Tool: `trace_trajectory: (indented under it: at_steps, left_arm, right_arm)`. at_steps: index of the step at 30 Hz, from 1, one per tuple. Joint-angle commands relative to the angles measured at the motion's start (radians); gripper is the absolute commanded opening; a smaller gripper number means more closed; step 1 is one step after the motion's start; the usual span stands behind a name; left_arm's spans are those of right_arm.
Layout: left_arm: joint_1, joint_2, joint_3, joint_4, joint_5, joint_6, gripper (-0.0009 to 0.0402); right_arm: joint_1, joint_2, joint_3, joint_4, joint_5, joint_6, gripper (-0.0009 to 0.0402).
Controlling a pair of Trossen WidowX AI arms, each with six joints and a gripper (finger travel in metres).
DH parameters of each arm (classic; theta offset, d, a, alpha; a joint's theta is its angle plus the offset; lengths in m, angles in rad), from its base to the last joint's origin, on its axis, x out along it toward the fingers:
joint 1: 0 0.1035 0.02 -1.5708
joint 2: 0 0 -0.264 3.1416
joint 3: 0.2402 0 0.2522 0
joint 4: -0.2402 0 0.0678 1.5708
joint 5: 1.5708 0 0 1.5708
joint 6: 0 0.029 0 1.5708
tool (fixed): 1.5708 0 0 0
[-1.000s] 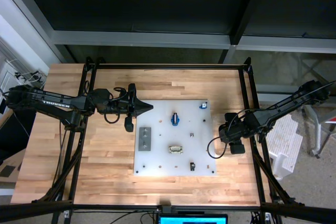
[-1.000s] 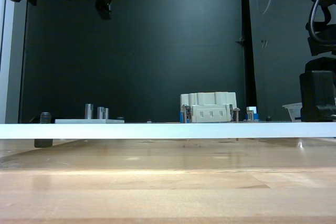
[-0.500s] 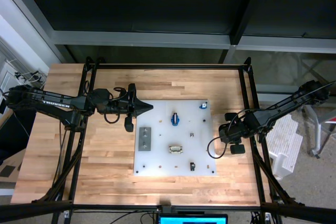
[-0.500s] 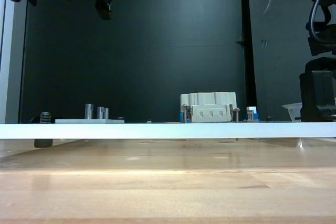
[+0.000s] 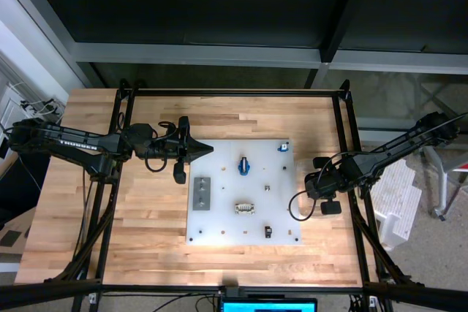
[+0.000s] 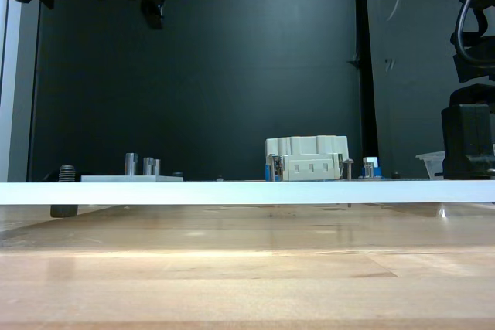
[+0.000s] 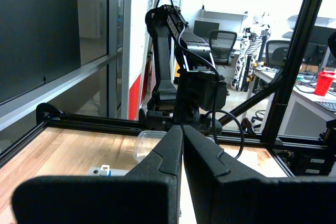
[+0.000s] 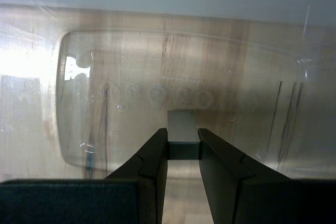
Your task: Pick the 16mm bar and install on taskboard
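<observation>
16mm bar: being pinched by right end effector over clear tray, barely shifting this past second; lift judged pending. Left end effector pressed together, hovering over taskboard corner.

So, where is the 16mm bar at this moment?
The 16mm bar is held in the right claw, over a clear tray beside the taskboard on its right; the left claw, shut, hangs above its far left corner.

Left hand closed, raised, right hand low, gripping
</observation>
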Motion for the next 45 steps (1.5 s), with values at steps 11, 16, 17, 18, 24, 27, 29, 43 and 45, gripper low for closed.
trace_trajectory:
  at_steps: [11, 16, 17, 18, 24, 27, 29, 43, 45]
  left_arm:
    - [0.000, 0.000, 0.000, 0.000, 0.000, 0.000, 0.0000]
    - [0.000, 0.000, 0.000, 0.000, 0.000, 0.000, 0.0000]
    - [0.000, 0.000, 0.000, 0.000, 0.000, 0.000, 0.0000]
    - [0.000, 0.000, 0.000, 0.000, 0.000, 0.000, 0.0000]
    - [0.000, 0.000, 0.000, 0.000, 0.000, 0.000, 0.0000]
    - [0.000, 0.000, 0.000, 0.000, 0.000, 0.000, 0.0000]
    - [0.000, 0.000, 0.000, 0.000, 0.000, 0.000, 0.0000]
    - [0.000, 0.000, 0.000, 0.000, 0.000, 0.000, 0.0000]
    - [0.000, 0.000, 0.000, 0.000, 0.000, 0.000, 0.0000]
  right_arm:
    - [0.000, 0.000, 0.103, -0.103, 0.002, -0.005, 0.0000]
    - [0.000, 0.000, 0.197, -0.204, 0.002, -0.008, 0.0000]
    - [0.000, 0.000, 0.212, -0.220, 0.002, -0.009, 0.0000]
    - [0.000, 0.000, 0.224, -0.236, 0.002, -0.009, 0.0000]
    - [0.000, 0.000, 0.247, -0.274, 0.001, -0.009, 0.0000]
    - [0.000, 0.000, 0.246, -0.274, 0.001, -0.008, 0.0000]
    - [0.000, 0.000, 0.246, -0.274, 0.000, -0.006, 0.0000]
    - [0.042, 0.081, 0.355, -0.290, -0.033, -0.057, 0.0000]
    - [0.053, 0.108, 0.382, -0.289, -0.032, -0.056, 0.0000]
